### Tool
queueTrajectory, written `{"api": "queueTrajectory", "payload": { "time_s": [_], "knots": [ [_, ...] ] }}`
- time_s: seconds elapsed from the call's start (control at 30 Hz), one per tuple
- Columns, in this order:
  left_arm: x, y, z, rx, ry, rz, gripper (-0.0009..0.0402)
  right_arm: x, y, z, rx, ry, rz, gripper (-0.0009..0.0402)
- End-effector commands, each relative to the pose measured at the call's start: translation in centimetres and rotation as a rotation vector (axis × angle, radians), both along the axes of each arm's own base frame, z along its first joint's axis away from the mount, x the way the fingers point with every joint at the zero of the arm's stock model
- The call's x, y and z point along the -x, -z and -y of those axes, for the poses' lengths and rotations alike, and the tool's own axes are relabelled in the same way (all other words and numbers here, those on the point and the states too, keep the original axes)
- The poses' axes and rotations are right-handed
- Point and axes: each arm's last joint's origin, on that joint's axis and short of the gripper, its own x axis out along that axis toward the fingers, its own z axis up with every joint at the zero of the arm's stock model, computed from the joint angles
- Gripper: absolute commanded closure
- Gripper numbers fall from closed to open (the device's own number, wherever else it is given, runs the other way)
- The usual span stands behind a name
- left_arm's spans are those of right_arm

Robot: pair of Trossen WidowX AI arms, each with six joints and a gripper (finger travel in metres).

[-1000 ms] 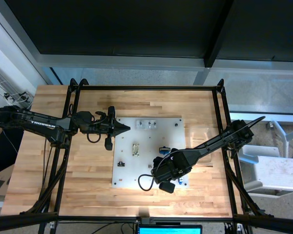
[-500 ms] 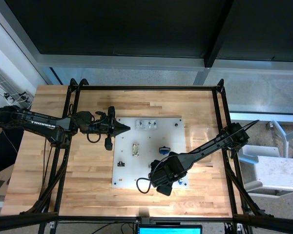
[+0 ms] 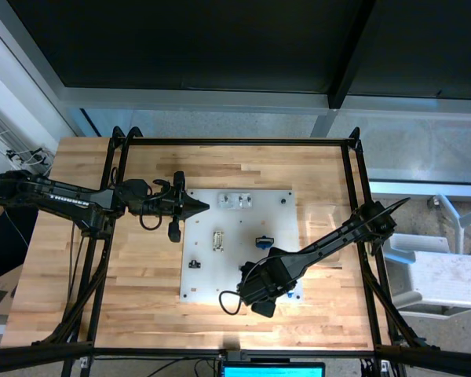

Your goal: Unfasten the M12 fastener and place in the container

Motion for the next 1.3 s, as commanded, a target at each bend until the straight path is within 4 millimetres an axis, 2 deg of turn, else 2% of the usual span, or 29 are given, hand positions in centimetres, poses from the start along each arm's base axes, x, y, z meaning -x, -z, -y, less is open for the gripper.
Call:
{"api": "queueTrajectory", "payload": {
  "time_s": [0.03,0.9,1.07,1.3],
  "knots": [
    [0.0,0.0,0.0,0.000,0.000,0.000,0.0393,-0.1,0.7,-0.2,0.010,-0.012,-0.011,0.0127],
    [0.0,0.0,0.0,0.000,0.000,0.000,0.0393,0.0,3.0,-0.4,0.014,-0.058,-0.007,0.0132],
    [0.0,0.0,0.0,0.000,0.001,0.000,0.0393,0.0,3.1,-0.4,0.016,-0.063,-0.009,0.0160],
    [0.0,0.0,0.0,0.000,0.000,0.000,0.0393,0.0,3.0,-0.4,0.016,-0.066,-0.008,0.0232]
  ]
}}
